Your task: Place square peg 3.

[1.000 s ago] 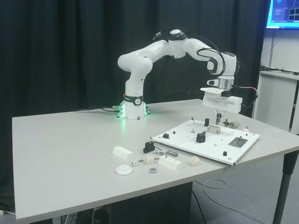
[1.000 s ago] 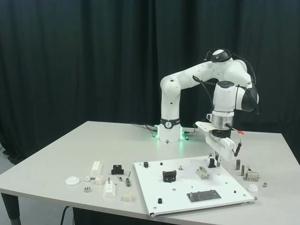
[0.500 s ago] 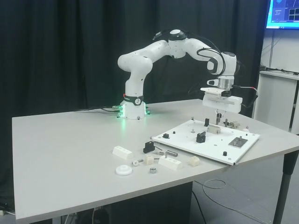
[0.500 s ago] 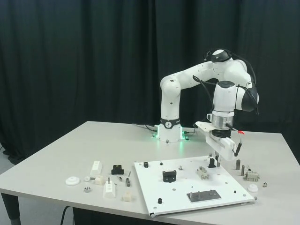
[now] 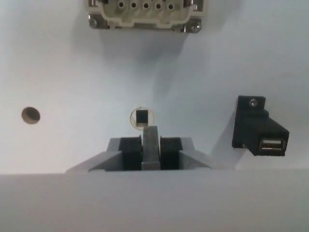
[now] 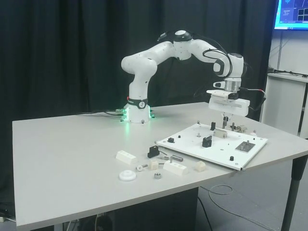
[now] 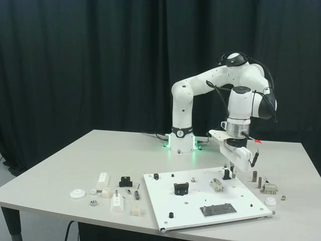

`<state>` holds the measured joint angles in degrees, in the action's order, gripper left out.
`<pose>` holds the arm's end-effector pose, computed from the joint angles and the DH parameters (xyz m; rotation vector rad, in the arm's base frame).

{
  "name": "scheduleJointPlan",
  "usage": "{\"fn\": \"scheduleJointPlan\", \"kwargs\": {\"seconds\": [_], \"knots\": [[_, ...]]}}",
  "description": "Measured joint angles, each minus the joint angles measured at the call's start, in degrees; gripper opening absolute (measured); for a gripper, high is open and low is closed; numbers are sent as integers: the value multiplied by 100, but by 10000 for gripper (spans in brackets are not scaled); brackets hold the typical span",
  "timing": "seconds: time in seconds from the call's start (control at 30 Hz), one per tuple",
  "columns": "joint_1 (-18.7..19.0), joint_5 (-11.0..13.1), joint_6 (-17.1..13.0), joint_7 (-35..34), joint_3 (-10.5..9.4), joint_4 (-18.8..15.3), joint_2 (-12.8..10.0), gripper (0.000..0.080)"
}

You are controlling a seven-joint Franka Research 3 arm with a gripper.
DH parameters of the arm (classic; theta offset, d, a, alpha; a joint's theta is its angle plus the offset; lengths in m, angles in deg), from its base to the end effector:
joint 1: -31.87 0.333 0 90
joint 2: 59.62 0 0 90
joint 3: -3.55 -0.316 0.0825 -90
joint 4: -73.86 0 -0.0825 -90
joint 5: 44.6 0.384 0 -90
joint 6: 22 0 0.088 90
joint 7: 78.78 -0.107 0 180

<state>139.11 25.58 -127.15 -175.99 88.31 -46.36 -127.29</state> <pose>0.4615 0.3028 0.2610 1.8673 -2.4843 0.0434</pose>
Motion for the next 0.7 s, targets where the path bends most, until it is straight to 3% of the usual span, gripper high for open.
{"fn": "scheduleJointPlan", "kwargs": {"seconds": [0.7], "knots": [[-199, -547, -36, 367, 354, 0, -6, 76]]}}
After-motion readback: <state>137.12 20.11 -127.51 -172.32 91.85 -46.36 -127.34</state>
